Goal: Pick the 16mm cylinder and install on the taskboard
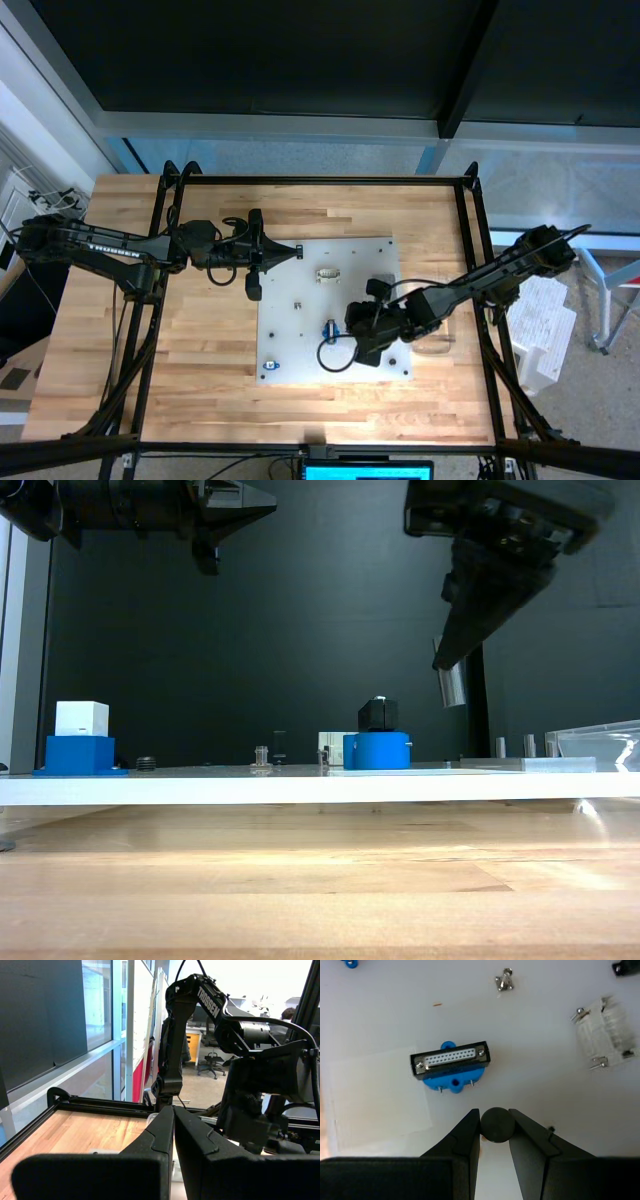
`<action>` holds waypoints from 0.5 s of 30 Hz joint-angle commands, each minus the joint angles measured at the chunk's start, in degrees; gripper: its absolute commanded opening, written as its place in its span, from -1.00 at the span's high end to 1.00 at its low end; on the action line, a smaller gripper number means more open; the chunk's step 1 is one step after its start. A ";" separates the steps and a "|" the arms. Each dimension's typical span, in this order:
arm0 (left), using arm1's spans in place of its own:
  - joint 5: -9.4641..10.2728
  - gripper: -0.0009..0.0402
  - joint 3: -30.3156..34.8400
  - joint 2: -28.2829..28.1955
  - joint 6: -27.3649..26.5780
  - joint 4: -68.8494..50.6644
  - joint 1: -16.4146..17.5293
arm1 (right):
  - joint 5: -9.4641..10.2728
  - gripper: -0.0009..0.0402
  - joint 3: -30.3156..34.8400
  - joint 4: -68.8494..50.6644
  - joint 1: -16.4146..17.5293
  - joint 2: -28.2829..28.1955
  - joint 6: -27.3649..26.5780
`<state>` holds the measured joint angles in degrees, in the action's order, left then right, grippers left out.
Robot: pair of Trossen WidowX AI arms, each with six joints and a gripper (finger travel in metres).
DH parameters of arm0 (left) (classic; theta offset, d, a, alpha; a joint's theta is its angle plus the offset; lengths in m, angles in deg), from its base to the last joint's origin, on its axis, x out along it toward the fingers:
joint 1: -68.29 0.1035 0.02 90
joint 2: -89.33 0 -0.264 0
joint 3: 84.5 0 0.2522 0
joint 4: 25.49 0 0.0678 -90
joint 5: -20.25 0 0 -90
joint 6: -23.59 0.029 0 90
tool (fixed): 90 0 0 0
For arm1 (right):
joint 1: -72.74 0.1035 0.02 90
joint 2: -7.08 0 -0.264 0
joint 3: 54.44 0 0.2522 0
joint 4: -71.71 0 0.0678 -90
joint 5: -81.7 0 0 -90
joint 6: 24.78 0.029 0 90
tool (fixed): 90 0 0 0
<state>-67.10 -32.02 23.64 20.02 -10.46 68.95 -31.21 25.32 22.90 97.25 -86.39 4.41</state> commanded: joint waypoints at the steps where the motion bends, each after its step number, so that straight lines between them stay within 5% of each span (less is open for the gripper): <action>1: -0.02 0.96 0.00 -0.02 0.00 0.00 0.00 | -0.04 0.91 -2.67 2.82 0.81 1.31 -0.31; 15: -0.02 0.96 0.00 -0.02 0.00 0.00 0.02 | -1.57 0.91 -12.70 14.67 3.15 4.87 -0.35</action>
<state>-67.10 -32.02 23.62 20.00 -10.46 68.95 -32.77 13.21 37.04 100.27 -81.80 4.03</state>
